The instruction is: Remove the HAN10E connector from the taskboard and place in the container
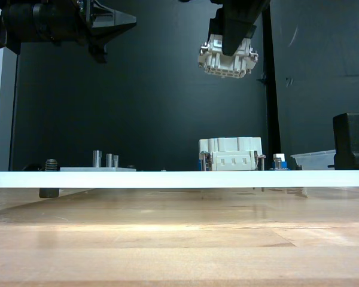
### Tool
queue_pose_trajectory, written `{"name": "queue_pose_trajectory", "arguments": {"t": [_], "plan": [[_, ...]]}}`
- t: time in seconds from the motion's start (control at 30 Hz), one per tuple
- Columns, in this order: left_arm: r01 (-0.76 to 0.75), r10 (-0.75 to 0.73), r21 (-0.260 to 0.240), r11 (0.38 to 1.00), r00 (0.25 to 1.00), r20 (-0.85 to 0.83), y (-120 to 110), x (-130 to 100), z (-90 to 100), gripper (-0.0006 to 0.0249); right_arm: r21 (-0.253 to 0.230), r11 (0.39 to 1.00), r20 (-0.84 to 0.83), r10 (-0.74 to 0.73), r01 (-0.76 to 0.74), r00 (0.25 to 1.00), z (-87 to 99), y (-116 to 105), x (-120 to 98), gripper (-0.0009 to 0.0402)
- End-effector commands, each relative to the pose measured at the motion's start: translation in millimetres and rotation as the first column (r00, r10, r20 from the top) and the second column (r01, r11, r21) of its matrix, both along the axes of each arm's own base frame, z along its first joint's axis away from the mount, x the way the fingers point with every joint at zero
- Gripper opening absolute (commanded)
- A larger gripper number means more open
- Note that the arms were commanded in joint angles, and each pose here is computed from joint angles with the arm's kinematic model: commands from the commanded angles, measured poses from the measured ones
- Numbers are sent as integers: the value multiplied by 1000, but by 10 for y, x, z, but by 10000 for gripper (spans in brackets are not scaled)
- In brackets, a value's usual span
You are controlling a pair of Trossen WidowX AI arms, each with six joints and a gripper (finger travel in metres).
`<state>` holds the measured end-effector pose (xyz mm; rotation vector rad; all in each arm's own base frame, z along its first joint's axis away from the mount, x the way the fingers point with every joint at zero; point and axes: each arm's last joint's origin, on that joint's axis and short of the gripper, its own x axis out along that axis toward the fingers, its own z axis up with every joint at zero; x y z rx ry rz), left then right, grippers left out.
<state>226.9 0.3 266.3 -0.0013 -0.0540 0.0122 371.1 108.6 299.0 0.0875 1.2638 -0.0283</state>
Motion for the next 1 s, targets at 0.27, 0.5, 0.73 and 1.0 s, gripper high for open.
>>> {"name": "queue_pose_trajectory", "arguments": {"t": [0.27, 0.5, 0.73, 1.0], "plan": [[0, 0, 0, 1000, 1000, 0, 1, 1, 1, 0, -2, 1000, 7, 9, -9, 1000, 42, -19, -53, 9], [0, 0, 0, 1000, 1000, 0, 1, 1, 0, 0, -14, 1000, -2, 22, -22, 1000, 63, -75, -228, 9], [0, 0, 0, 1000, 1000, 0, 1, 1, 1, 0, -60, 998, 0, 8, -8, 1000, 83, -179, -525, 9], [0, 0, 0, 1000, 1000, 0, 0, 1, 1, 0, -58, 998, -8, -38, 37, 999, 24, -359, -956, 9]]}}
